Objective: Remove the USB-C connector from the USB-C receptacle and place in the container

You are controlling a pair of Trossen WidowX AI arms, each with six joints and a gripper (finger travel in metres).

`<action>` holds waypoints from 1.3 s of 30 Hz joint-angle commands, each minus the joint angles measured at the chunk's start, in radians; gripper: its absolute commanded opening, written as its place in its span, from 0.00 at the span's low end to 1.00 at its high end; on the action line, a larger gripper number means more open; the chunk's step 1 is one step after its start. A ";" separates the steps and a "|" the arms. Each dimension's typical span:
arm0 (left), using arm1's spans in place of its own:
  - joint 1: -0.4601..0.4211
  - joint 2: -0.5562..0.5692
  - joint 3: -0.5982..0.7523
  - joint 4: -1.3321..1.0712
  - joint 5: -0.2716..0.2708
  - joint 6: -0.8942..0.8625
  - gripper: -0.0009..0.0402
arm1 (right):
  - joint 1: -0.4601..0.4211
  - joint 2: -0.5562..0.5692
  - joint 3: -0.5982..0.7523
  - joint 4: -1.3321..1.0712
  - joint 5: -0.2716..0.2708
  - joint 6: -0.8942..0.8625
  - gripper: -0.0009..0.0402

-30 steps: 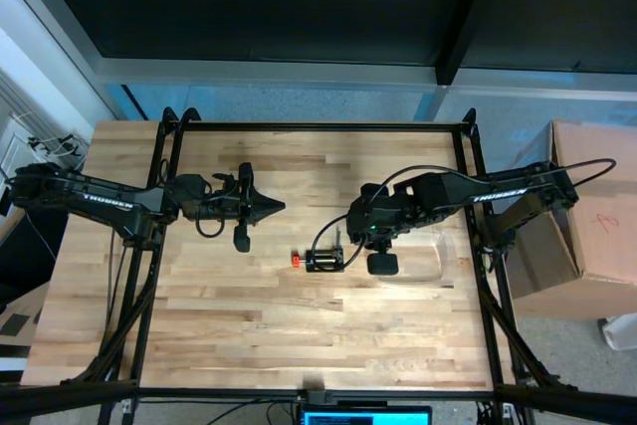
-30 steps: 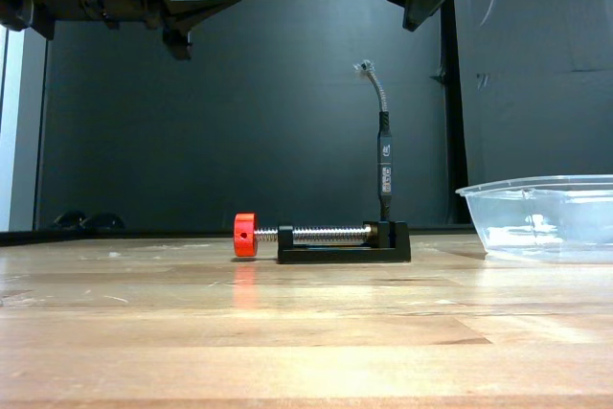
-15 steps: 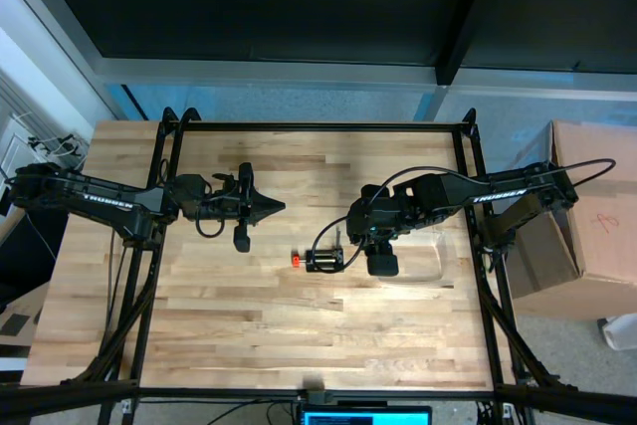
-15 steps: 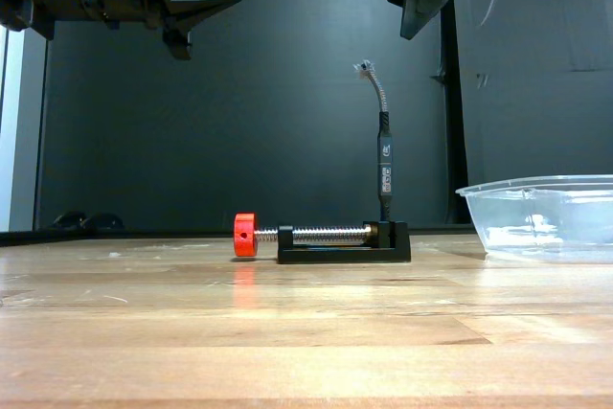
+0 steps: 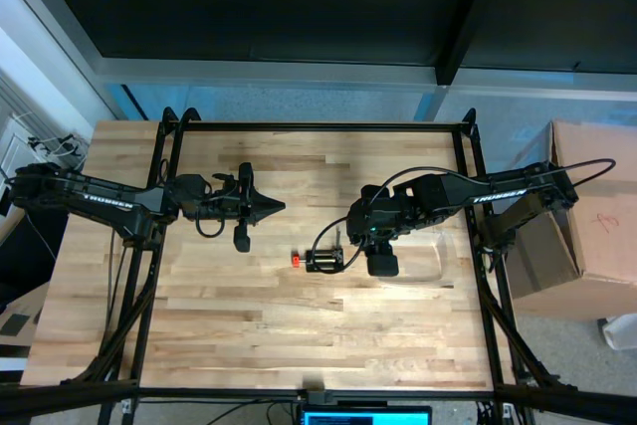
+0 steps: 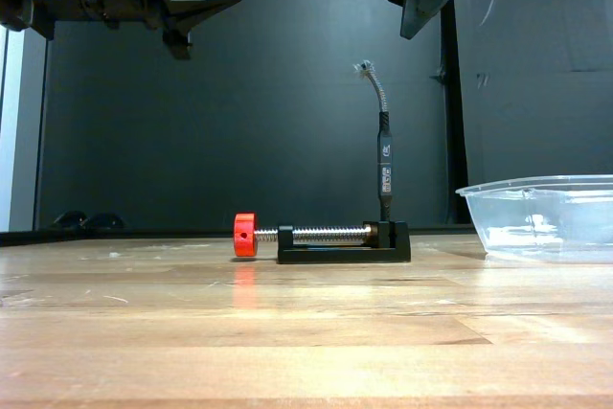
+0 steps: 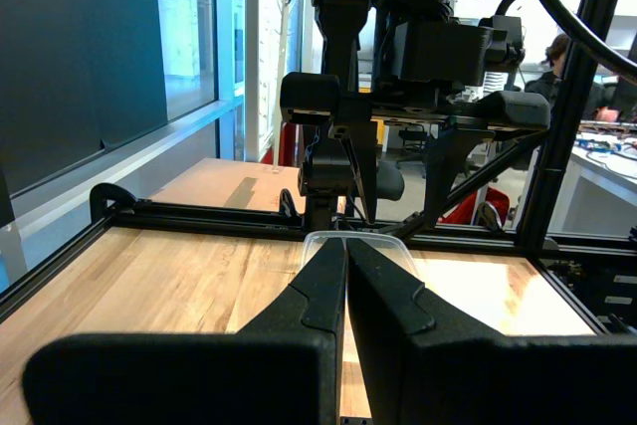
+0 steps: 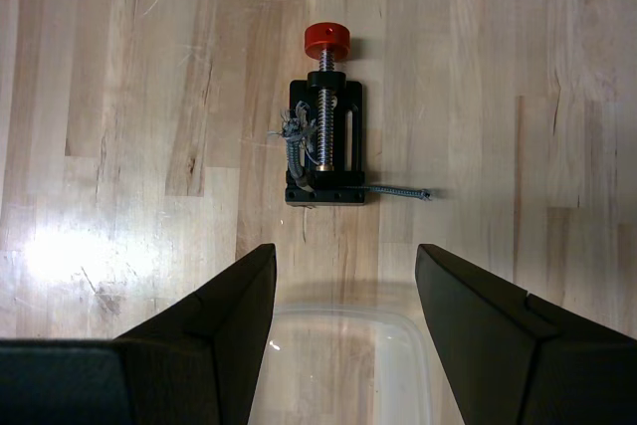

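The USB-C connector (image 6: 384,165) stands upright in its receptacle, held in a small black vise (image 6: 343,242) with a red knob (image 6: 245,235). Its frayed cable stub (image 6: 370,74) curves over the top. Looking down from the right wrist, the connector (image 8: 297,151) sits beside the vise screw. My right gripper (image 8: 345,248) hangs open well above the vise, between it and the container (image 8: 338,365), and holds nothing; it appears high up in the low view (image 6: 414,7). My left gripper (image 7: 345,243) is shut and empty, held high to the left (image 5: 269,207) of the vise.
The clear plastic container (image 6: 541,217) rests on the table just right of the vise (image 5: 324,261). A black frame (image 5: 318,127) rings the wooden table. A cardboard box (image 5: 587,216) stands off the table's right edge.
The right gripper has shifted very slightly downward. The connector stands in the vise as before, and the left arm has not moved.
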State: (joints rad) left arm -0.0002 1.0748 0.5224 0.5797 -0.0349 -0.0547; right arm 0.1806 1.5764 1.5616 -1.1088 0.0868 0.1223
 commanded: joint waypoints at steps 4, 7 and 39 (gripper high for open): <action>0.000 0.000 0.000 0.000 0.000 0.000 0.02 | 0.001 0.024 0.000 0.001 0.000 0.000 0.49; 0.000 0.000 0.000 0.000 0.000 0.000 0.02 | 0.001 0.036 0.000 0.002 0.000 0.000 0.49; 0.000 0.000 0.000 -0.006 0.000 0.000 0.02 | 0.011 0.221 0.000 0.084 -0.009 0.001 0.25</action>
State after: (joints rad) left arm -0.0002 1.0752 0.5228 0.5735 -0.0349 -0.0544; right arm 0.1917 1.7920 1.5612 -1.0344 0.0757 0.1223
